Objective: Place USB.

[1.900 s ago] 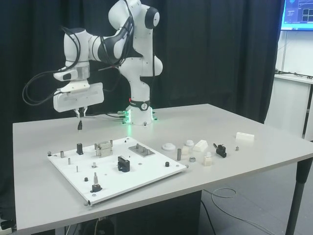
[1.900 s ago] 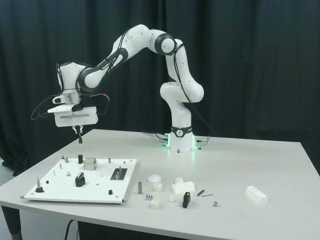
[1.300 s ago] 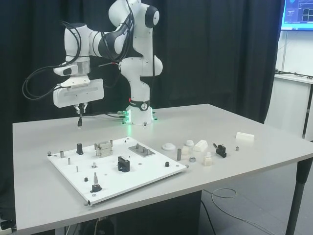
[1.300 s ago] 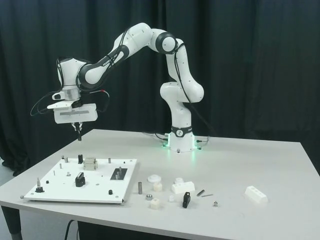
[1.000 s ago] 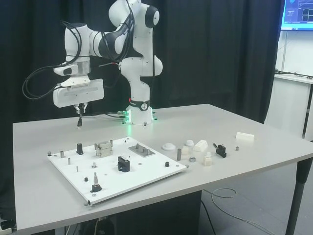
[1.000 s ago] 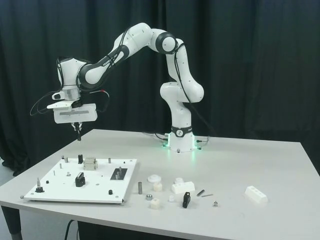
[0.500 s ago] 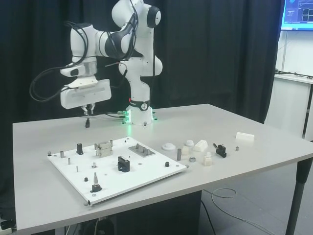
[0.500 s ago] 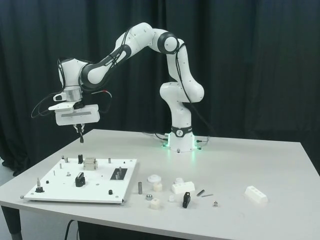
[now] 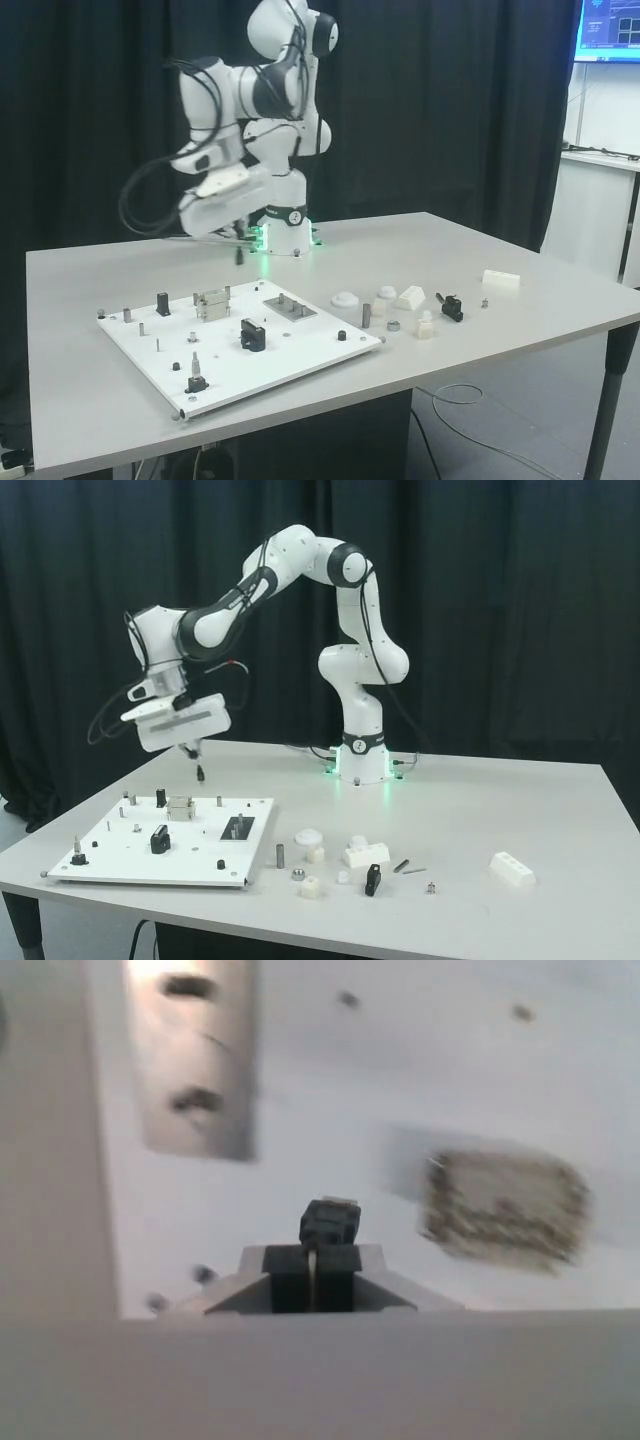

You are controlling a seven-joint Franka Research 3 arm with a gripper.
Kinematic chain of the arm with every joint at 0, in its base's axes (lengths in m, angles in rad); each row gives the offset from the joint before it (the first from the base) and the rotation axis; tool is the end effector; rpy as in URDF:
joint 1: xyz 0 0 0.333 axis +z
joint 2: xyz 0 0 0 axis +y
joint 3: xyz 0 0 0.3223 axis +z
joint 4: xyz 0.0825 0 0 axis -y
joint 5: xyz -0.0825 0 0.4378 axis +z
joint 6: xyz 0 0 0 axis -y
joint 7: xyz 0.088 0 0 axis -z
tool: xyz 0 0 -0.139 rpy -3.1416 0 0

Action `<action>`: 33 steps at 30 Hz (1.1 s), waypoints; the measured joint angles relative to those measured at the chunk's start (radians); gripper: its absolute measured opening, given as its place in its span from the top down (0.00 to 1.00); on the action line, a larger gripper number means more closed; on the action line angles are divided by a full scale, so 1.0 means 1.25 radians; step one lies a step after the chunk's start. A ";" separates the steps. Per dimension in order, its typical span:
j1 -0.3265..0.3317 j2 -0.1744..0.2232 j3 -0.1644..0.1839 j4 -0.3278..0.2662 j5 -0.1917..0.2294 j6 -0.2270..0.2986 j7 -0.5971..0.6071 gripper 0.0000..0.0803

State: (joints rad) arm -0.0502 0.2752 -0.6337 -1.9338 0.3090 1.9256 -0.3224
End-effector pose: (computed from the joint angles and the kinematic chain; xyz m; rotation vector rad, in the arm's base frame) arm 0.5020 -0.3622 0.2992 -2.8385 0.7282 0.2011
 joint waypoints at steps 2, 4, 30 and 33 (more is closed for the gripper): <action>0.022 -0.003 0.000 -0.011 0.011 -0.003 0.014 0.99; 0.045 -0.007 0.001 -0.022 0.020 -0.005 0.034 0.99; 0.429 -0.066 0.022 -0.132 0.093 0.056 0.407 0.99; 0.469 -0.066 0.031 -0.133 0.093 0.072 0.457 0.99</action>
State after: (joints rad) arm 0.5364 0.1932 -0.5948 -2.1001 0.4254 2.0159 0.2484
